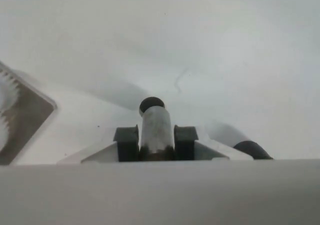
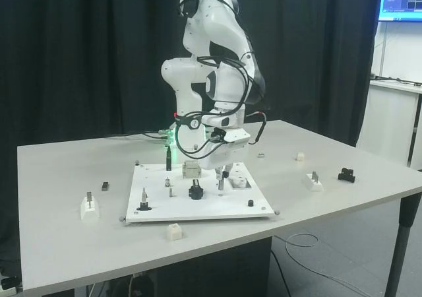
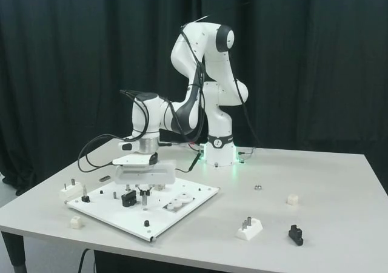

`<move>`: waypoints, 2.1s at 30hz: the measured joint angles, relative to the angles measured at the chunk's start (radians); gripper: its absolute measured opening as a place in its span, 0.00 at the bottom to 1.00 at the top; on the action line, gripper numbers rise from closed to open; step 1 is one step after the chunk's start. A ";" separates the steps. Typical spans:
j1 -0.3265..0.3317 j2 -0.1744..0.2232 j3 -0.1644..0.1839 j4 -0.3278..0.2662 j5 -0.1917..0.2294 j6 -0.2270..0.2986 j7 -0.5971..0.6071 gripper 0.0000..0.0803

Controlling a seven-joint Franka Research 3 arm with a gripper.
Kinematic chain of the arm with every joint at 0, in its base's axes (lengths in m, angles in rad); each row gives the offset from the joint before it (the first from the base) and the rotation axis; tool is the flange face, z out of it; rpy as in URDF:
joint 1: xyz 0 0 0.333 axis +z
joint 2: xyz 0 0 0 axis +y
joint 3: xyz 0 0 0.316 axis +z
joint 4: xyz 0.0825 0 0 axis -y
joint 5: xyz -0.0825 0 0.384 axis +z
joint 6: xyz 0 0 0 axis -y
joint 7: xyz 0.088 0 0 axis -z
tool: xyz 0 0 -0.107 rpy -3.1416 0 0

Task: Insert round peg 4.

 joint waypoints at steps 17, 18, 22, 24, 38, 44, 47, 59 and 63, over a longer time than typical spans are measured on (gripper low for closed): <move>-0.008 0.022 0.000 0.004 0.055 0.006 -0.021 0.18; -0.008 0.023 0.000 0.005 0.058 0.006 -0.021 0.18; -0.009 0.028 0.000 0.008 0.066 0.006 -0.022 0.18; -0.009 0.031 0.000 0.010 0.073 0.006 -0.022 0.18; -0.010 0.051 -0.004 0.031 0.102 -0.001 -0.022 0.18; -0.010 0.053 -0.005 0.037 0.104 -0.013 -0.022 0.18; -0.010 0.053 -0.007 0.038 0.104 -0.021 -0.022 0.18; -0.010 0.053 -0.009 0.041 0.108 -0.041 -0.022 0.18; -0.010 0.053 -0.009 0.041 0.111 -0.042 -0.022 0.18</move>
